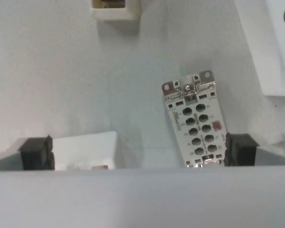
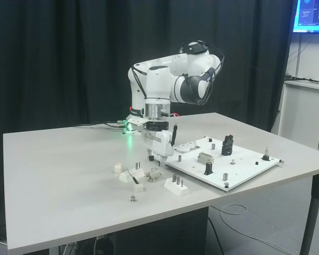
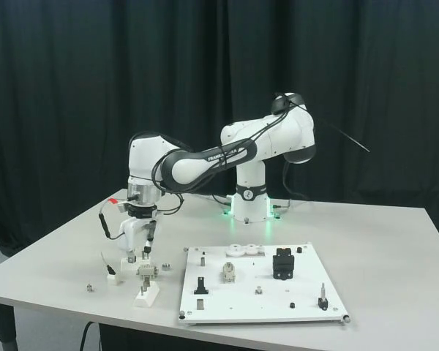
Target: Pick waterproof.
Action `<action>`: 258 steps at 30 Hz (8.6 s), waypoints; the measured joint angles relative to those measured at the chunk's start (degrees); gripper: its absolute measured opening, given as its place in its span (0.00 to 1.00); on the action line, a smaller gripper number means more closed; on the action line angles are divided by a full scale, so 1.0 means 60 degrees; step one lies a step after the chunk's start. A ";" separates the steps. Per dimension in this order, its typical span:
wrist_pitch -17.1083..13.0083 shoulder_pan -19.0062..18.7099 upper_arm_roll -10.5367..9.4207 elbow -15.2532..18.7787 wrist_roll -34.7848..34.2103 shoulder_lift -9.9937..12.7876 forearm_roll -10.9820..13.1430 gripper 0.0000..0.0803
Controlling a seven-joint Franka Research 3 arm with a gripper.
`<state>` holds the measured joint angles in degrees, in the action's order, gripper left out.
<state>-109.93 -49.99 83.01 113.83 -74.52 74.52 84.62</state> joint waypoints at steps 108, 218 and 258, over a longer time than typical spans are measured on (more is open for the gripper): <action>-0.0199 -0.2175 0.0751 0.2407 2.1228 -0.0134 -0.1012 1.00; -0.3383 -0.1616 -0.1120 0.1126 2.8658 -0.0018 -0.1897 1.00; -0.3817 -0.1353 -0.1812 0.1117 2.9308 0.0121 -0.1412 1.00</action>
<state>-132.84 -58.10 72.14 120.53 101.33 75.24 76.14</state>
